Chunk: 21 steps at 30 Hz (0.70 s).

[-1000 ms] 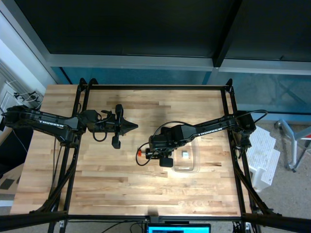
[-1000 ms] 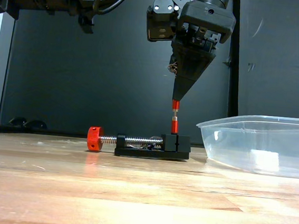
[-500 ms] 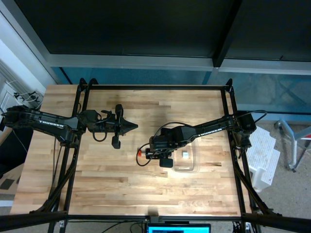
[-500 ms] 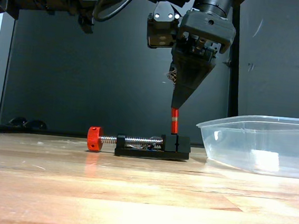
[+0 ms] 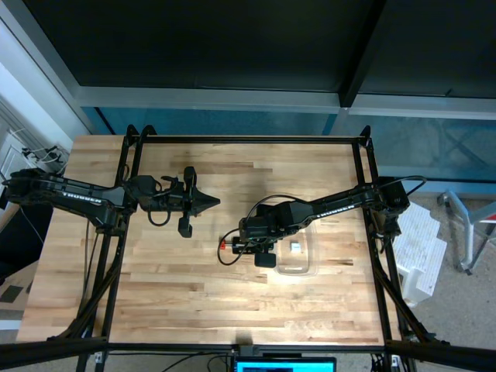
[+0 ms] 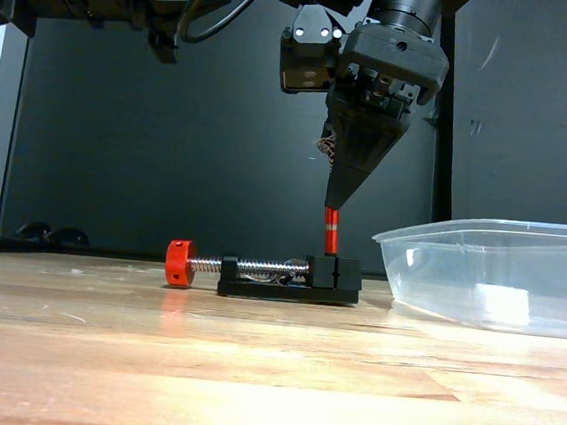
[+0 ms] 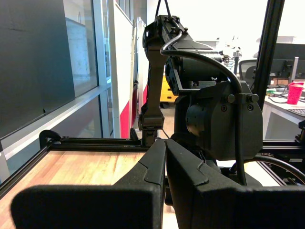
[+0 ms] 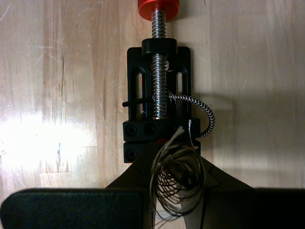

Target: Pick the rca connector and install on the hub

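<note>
The hub (image 6: 290,274) is a small black block with a spring screw and a red stub (image 6: 179,262), lying on the table left of the tray. In the high view the hub (image 5: 232,246) sits under the right arm. My right gripper (image 6: 336,202) points straight down over the hub's right end, shut on the red rca connector (image 6: 331,231). The connector stands upright with its lower end at the block's top. The right wrist view shows the hub (image 8: 158,86) and coiled wire (image 8: 178,174) at the gripper (image 8: 164,157). My left gripper (image 5: 213,202) hangs shut and holding nothing, above the table's left half.
A clear plastic tray (image 6: 478,277) stands just right of the hub, with a small white piece (image 6: 502,304) inside. From above, the tray (image 5: 314,256) lies under the right arm. A black frame rail runs along the table edges.
The right gripper has come down a little, bringing the connector's lower end onto the hub's block. The left arm has not moved.
</note>
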Tool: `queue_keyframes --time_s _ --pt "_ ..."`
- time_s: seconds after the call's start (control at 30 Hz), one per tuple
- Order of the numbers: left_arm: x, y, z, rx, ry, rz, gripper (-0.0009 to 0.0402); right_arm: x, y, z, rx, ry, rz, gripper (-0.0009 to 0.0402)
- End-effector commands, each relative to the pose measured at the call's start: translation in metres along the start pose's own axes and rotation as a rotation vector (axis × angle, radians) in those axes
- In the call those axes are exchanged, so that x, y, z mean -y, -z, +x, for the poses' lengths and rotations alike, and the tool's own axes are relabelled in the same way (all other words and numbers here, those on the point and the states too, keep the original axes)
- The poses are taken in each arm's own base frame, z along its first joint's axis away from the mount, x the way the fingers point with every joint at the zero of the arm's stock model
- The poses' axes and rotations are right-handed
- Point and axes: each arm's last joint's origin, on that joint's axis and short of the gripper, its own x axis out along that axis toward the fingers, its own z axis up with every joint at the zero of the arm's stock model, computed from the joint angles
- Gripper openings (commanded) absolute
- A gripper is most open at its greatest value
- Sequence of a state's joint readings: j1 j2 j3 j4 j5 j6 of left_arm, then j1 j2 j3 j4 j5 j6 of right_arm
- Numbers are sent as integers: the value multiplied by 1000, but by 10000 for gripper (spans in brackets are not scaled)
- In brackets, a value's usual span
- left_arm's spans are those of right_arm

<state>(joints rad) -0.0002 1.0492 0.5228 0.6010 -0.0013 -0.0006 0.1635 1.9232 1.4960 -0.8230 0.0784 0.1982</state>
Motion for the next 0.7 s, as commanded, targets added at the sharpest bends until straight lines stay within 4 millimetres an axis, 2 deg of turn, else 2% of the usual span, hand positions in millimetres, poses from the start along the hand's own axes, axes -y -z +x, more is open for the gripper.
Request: queue_keyframes --time_s 0.03,0.17,0.5,0.7 --pt "0 0 0 0 0 0 0 0 0 1 -1 3 -1 0" --pt "0 0 0 0 0 0 0 0 0 -2 6 7 -2 20" --pt "0 0 0 0 0 0 0 2 0 -22 53 -3 4 150" --pt "0 0 0 0 0 0 0 4 3 -38 94 -10 -6 186"
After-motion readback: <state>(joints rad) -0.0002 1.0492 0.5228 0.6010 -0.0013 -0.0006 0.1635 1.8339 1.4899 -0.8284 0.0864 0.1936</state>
